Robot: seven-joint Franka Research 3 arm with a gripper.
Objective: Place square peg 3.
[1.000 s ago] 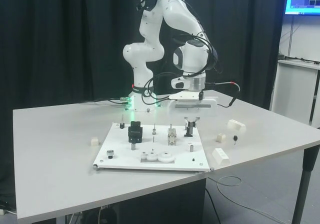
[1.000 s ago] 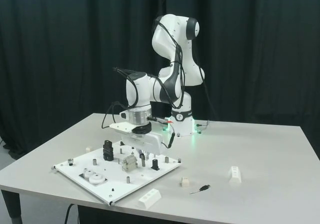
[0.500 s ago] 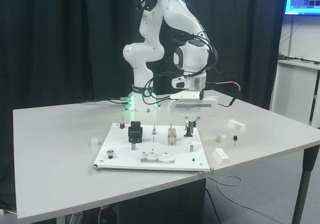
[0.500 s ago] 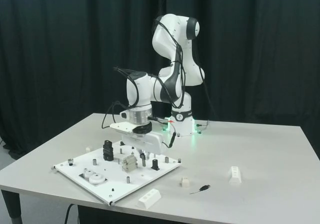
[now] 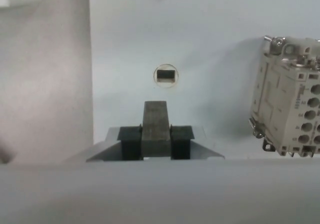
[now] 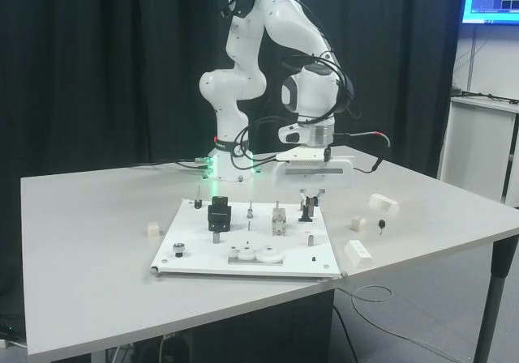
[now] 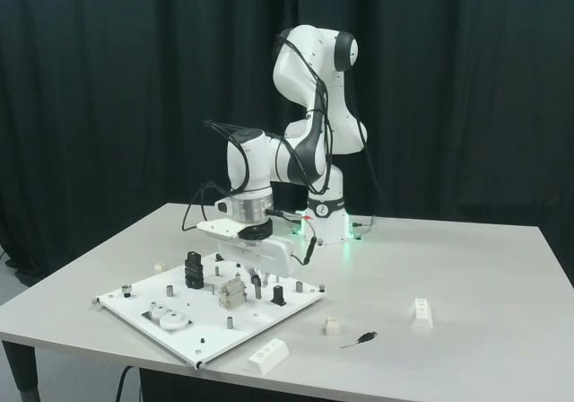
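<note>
The fingers (image 5: 156, 143) are clamped on the peg (image 5: 155, 126), hanging just above the white board (image 6: 243, 241), near a small rectangular hole (image 5: 165, 75).

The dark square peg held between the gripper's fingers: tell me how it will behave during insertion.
The dark square-section peg looks straight and sharp-edged, so probably rigid. Flat sides against the black fingers should resist rolling or twisting. The rectangular hole in the white board looks snug, so slight tilt may jam it.

White board (image 6: 243, 237) on grey table (image 6: 89, 241); white arm (image 6: 251, 63), black curtain (image 6: 105, 63).
</note>
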